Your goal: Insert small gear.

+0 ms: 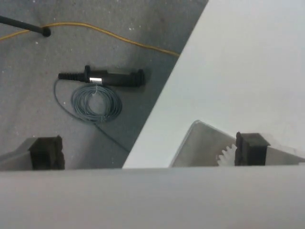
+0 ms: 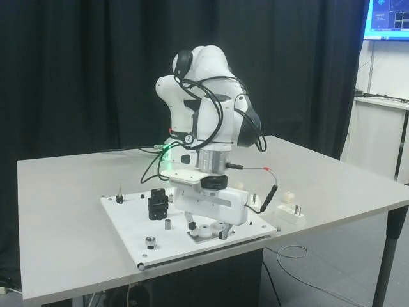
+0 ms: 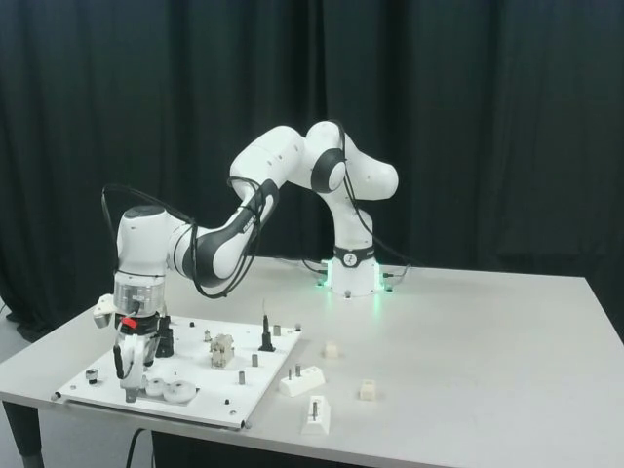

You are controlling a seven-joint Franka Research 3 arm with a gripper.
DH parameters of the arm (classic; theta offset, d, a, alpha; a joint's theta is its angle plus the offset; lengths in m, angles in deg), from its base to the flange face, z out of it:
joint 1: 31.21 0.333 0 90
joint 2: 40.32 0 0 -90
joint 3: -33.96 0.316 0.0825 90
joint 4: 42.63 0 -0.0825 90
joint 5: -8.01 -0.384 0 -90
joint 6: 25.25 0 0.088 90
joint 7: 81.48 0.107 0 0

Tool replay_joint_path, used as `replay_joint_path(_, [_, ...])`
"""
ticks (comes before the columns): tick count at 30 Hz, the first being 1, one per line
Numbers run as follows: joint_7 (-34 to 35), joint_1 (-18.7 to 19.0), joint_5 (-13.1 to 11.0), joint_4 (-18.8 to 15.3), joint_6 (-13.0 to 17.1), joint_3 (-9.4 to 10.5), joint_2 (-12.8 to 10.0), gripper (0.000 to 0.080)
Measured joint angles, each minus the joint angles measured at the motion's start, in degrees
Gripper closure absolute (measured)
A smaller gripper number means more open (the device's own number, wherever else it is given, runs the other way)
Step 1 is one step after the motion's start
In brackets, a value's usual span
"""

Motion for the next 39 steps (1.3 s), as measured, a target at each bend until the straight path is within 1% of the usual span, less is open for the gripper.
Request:
replay_joint_path(19, [-0.1,0.0,0.3,0.6,0.1,0.01,-0.8,0.0003])
replay_joint_path(29, [-0.1,0.0,0.4,0.6,0.1,0.01,-0.9,0.0003])
replay_joint_path(39, [-0.4,0.1,0.5,1.5,-0.7,0.04,-0.9,0.0003])
